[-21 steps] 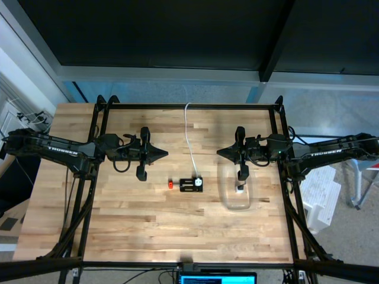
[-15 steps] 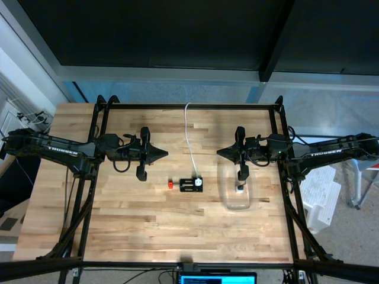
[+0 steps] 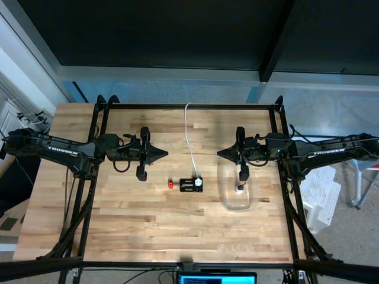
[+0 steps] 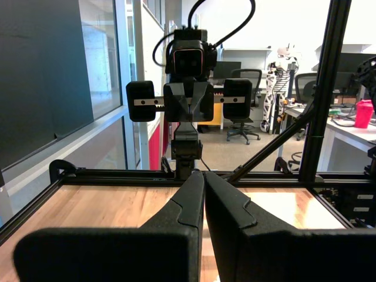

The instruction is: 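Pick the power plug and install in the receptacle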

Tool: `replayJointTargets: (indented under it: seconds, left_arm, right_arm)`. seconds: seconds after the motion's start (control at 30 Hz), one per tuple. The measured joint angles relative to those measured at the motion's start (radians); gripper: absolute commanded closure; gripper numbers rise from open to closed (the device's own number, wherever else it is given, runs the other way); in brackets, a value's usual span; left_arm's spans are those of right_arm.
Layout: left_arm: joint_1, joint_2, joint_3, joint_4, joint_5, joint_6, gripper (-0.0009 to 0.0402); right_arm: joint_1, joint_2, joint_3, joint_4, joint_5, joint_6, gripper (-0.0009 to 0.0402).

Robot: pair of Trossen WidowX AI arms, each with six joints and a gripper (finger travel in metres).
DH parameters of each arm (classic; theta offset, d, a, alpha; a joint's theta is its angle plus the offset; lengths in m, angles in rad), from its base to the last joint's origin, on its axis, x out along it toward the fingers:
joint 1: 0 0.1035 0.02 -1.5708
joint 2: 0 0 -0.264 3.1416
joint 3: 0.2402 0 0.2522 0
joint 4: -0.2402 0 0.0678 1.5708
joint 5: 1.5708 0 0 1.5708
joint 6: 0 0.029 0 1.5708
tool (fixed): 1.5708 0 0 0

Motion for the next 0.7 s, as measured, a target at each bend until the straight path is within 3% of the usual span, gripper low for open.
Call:
replayJointTargets:
  seconds: [0.17,0.7]
  left_arm:
    - [0.000,0.000,0.000,0.000,0.000,0.000,0.0393]
    - [0.000,0.000,0.000,0.000,0.000,0.000,0.0393]
  right_arm:
    - [0.002,0.002,0.111,-0.283,-0.050,0.000,0.0393]
    - [0.028,0.003,0.306,-0.921,-0.051,0.000,0.0393]
